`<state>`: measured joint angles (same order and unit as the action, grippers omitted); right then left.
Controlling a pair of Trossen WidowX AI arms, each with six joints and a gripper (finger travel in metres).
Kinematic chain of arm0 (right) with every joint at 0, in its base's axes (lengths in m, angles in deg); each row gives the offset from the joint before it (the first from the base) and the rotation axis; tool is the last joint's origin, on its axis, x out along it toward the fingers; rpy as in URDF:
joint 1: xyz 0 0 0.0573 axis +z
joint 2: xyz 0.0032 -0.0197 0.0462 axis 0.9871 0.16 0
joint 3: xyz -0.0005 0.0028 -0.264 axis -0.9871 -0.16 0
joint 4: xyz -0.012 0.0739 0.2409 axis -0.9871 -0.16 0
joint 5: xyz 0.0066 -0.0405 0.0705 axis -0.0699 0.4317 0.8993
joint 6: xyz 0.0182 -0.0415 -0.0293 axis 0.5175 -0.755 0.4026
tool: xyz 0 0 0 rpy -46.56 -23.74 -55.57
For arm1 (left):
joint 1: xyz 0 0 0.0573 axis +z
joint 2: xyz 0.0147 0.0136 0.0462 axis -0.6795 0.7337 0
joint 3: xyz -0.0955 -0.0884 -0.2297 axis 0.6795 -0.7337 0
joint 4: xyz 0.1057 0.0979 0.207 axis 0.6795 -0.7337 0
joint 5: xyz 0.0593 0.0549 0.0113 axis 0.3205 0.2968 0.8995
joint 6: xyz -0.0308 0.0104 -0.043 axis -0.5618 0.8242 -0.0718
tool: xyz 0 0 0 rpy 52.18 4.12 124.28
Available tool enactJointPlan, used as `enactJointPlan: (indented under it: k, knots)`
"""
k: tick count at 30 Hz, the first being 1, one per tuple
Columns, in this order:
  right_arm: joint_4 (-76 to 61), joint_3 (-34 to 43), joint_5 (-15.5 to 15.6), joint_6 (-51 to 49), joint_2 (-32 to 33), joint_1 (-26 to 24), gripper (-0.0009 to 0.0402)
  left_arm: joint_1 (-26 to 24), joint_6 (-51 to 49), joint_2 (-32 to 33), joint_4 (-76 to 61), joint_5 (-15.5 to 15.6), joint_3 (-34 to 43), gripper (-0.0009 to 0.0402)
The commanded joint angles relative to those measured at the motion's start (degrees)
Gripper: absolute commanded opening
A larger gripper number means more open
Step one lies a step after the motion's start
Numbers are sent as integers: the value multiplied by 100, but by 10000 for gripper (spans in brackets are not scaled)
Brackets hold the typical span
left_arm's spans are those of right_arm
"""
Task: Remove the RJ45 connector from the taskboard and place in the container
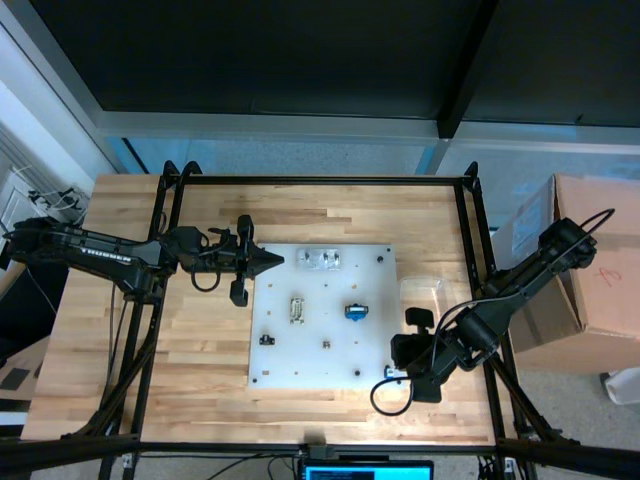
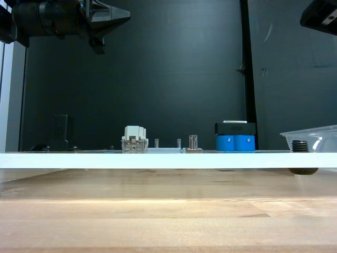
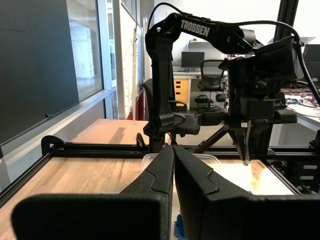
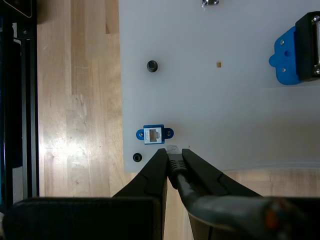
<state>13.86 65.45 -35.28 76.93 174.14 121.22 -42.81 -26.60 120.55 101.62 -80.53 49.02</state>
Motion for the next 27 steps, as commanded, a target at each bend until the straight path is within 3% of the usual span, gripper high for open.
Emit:
enactJointPlan:
  k: [1,15,20,27]
  knots:
    - [-44,0,52,61,-11,111,0,0,0,0,0,-2,0,0]
    - [-680,-350,50,680,-299,1172,0,2,0,2,0,-2,0,0]
    - [-645,-828,442,1165,-520,1432,0,2,0,0,0,-2,0,0]
    - [-603,-1237,466,1620,-726,1945,0,2,0,0,0,-2,0,0]
